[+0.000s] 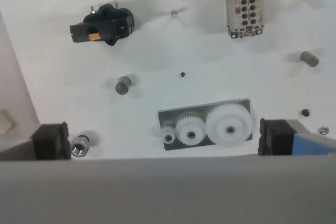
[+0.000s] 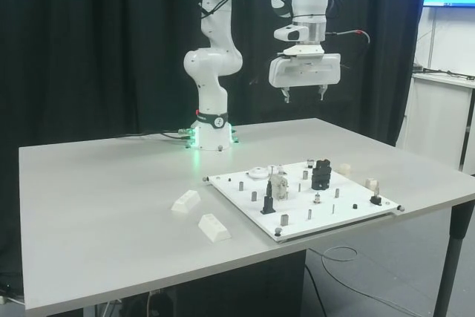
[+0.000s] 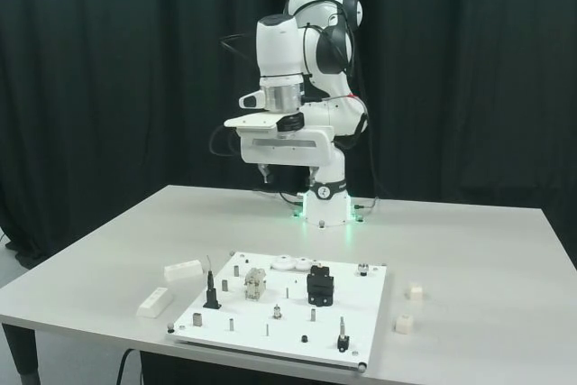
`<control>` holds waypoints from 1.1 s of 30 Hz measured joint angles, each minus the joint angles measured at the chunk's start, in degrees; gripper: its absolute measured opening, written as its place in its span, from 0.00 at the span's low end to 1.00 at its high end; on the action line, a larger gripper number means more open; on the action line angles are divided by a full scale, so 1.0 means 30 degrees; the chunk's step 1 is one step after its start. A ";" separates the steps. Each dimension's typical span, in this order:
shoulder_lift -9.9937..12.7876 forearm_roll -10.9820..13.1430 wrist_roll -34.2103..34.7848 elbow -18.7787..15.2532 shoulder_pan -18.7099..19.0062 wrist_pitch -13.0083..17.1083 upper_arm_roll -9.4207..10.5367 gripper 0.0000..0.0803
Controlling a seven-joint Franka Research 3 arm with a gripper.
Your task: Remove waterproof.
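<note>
**Claw high above the board, plug not yet under it**

The claw [image 2: 303,96] hangs open, its two fingers spread wide and holding nothing. The task's thing, judged to be the black plug [image 1: 102,24], sits on the white board [image 2: 349,217], well below the claw and farther out from the arm's base. It lies outside the gap between the fingers, closer to one finger than the other. Its stub sticks out sideways along the board. The next move likely calls for travelling outward, then straight down over it.
</note>
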 joint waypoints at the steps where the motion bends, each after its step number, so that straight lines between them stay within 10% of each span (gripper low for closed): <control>1: 0.0001 0.0000 0.0000 0.0000 0.0014 0.0000 0.0000 1.00; 33: 0.0190 -0.0081 -0.0221 -0.0170 -0.0083 0.0590 -0.0285 1.00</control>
